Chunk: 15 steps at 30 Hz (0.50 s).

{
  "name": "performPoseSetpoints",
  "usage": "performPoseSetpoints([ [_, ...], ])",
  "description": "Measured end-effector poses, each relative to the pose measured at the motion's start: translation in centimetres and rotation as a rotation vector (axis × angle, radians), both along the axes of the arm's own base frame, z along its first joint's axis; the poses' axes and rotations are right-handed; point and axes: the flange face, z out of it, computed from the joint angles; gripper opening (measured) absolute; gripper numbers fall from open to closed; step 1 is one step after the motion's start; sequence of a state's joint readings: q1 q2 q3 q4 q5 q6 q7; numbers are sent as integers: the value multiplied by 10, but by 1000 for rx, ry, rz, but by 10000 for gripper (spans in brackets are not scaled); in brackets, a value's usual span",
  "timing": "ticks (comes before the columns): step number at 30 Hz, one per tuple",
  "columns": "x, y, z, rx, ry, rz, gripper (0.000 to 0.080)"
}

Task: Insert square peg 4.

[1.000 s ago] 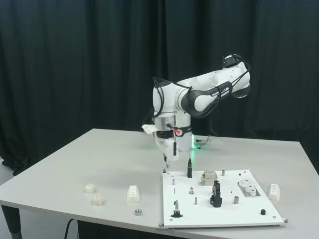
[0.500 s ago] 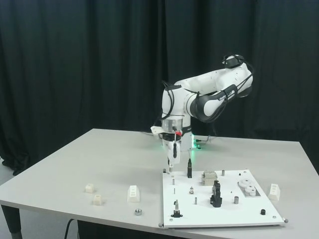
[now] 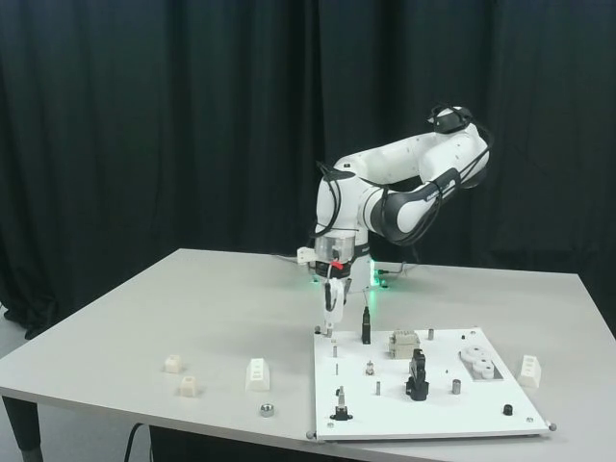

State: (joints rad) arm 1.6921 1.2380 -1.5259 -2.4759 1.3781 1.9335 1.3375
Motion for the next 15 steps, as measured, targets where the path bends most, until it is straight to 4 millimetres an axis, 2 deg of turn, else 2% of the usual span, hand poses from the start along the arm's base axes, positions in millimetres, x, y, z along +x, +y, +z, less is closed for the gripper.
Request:
performPoseSetpoints([
  [15,-6,-5,-1,32,15,-20,155],
])
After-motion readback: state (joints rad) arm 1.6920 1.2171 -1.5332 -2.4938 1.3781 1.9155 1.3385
